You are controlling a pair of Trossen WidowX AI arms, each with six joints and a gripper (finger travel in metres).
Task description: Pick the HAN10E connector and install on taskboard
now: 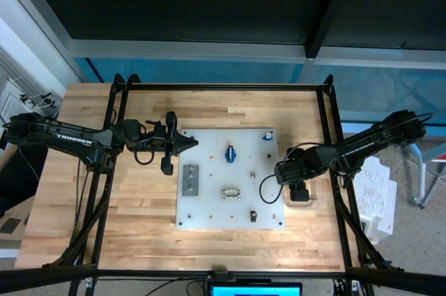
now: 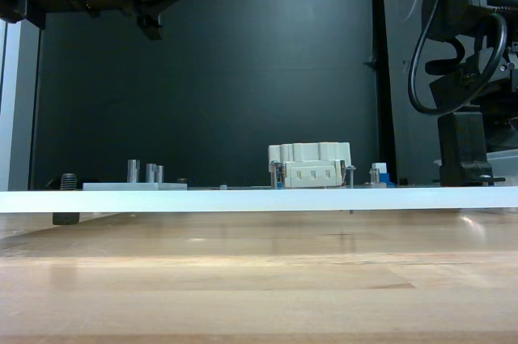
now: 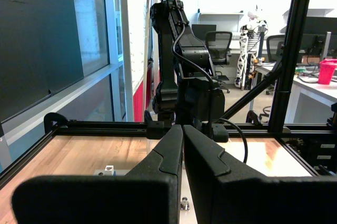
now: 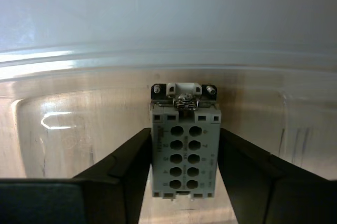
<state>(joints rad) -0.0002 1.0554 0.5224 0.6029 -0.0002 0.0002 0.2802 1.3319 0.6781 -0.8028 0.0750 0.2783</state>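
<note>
HAN10E connector: pale grey, two columns of dark round holes, between black right gripper fingers; left gripper black; taskboard white.

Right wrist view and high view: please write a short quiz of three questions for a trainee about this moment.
1. True or false: the left jaws, high near the taskboard's far left corner, hold a part.
2. Where do the right jaws grip the HAN10E connector? A) on the taskboard B) in the clear tray C) beside the left jaws
3. Fill in: the connector's face shows two columns of ___ holes each.
Key: 1 false, shut and empty; 2 B; 3 five.
</note>
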